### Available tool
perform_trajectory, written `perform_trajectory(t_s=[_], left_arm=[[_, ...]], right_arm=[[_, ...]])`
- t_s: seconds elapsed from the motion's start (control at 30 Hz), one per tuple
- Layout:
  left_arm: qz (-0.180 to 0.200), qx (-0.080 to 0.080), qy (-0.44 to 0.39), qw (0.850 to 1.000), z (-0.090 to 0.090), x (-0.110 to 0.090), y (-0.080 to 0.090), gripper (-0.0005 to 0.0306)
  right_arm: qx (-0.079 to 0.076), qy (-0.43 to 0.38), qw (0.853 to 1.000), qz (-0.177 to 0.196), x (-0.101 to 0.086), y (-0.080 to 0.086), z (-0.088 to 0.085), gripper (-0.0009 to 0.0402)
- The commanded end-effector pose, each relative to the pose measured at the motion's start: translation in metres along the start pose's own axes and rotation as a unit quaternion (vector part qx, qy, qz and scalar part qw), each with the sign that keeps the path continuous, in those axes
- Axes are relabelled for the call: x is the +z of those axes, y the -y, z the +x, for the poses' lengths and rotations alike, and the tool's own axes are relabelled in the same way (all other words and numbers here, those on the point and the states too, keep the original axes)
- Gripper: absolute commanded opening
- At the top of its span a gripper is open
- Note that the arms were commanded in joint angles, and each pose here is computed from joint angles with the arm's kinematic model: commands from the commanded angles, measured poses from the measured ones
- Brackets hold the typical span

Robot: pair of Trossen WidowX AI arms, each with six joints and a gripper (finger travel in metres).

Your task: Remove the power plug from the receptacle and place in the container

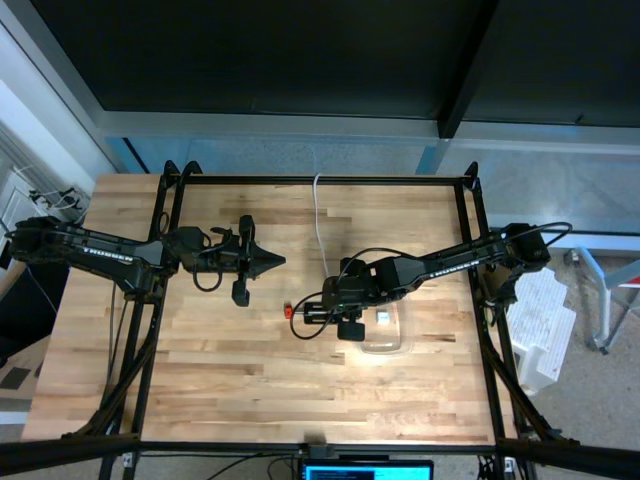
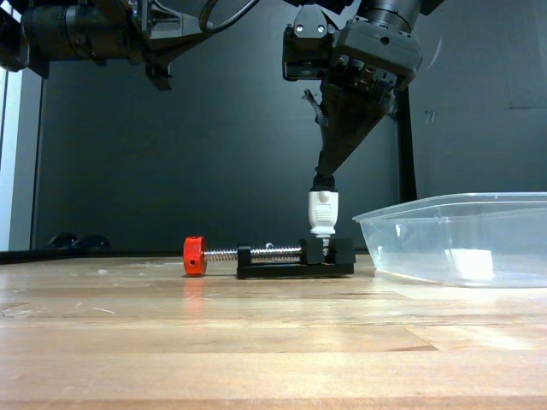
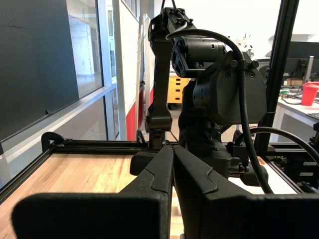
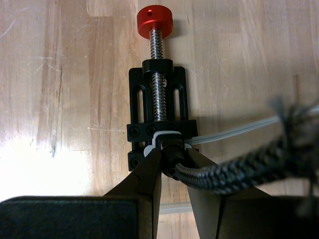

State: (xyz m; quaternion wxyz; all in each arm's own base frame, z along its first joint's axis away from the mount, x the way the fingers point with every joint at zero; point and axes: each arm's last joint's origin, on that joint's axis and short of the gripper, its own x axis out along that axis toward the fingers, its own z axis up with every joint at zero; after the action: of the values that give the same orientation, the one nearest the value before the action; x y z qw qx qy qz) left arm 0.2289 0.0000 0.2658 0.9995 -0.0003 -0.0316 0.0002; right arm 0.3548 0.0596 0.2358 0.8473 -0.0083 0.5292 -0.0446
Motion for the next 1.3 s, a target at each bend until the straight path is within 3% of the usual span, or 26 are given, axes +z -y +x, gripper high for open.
perform_trajectory(t_s=[0.03,0.43,0.83,1.3], left_arm=[[0.000,0.000,0.000,1.000,0.000,0.000,0.000,0.0000],[0.000,0.000,0.000,1.000,0.000,0.000,0.000,0.0000],[0.000,0.000,0.001,1.000,0.000,0.000,0.000,0.0000],[0.000,0.000,0.001,1.000,0.000,0.000,0.000,0.0000]], right_arm=[[0.000,0.010,1.000,0.000,0.005,0.000,-0.009,0.0000],[0.002,0.014,1.000,0.000,0.012,0.001,-0.023,0.0000],[0.006,0.014,1.000,0.001,0.006,0.004,-0.038,0.0000],[0.001,-0.017,1.000,-0.008,-0.050,0.014,-0.047,0.0000]])
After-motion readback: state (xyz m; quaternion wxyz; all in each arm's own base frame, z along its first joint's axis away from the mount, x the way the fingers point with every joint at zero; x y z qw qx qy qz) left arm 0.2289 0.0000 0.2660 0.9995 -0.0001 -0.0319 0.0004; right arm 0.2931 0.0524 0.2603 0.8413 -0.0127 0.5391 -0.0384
